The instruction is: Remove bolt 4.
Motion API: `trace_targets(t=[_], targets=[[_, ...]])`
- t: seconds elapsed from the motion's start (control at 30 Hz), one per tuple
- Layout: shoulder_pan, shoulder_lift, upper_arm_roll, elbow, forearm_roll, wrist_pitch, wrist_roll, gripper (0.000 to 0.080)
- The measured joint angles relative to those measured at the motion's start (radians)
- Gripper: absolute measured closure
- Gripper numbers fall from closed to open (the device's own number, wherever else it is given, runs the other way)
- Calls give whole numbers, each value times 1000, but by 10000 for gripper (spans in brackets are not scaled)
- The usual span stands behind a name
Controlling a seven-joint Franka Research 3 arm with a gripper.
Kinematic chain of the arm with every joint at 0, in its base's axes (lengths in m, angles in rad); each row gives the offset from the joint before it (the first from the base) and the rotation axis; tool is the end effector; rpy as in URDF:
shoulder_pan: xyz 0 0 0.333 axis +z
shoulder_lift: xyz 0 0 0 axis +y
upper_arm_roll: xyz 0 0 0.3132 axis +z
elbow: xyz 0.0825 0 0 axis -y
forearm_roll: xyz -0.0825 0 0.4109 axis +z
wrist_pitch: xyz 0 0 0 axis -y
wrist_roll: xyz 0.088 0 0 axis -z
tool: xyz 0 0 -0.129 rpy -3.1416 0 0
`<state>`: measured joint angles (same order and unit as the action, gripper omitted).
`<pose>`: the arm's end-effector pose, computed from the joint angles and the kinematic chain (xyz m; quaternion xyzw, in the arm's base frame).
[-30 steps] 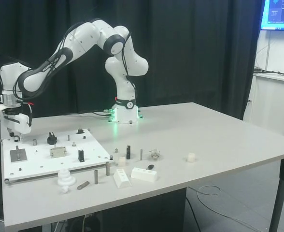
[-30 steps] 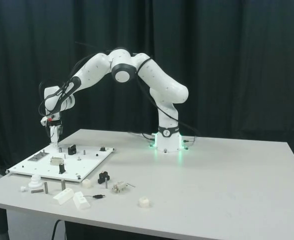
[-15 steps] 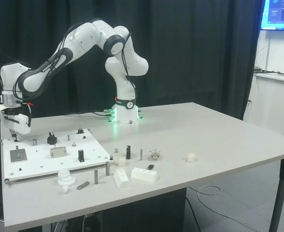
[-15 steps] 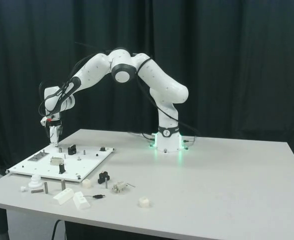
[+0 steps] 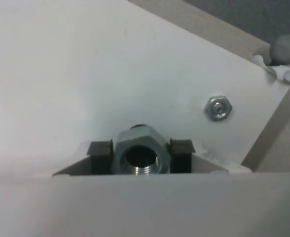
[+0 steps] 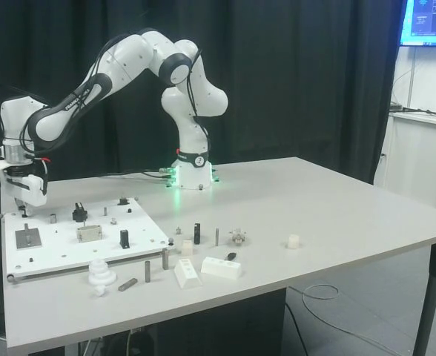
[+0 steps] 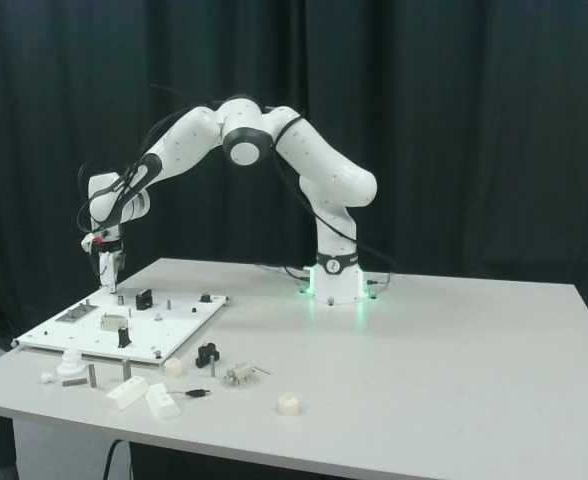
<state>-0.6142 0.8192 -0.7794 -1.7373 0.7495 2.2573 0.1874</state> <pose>0.1799 -0.6545 0.1673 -0.5754 0.8178 -0.0121 0.0051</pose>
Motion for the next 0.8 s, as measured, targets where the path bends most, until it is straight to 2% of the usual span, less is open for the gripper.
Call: trace_targets(t=[0.37, 0.8], targets=[[2, 0, 0, 0, -6, 0, -118, 558], [1, 0, -1, 0, -7, 1, -344, 559]])
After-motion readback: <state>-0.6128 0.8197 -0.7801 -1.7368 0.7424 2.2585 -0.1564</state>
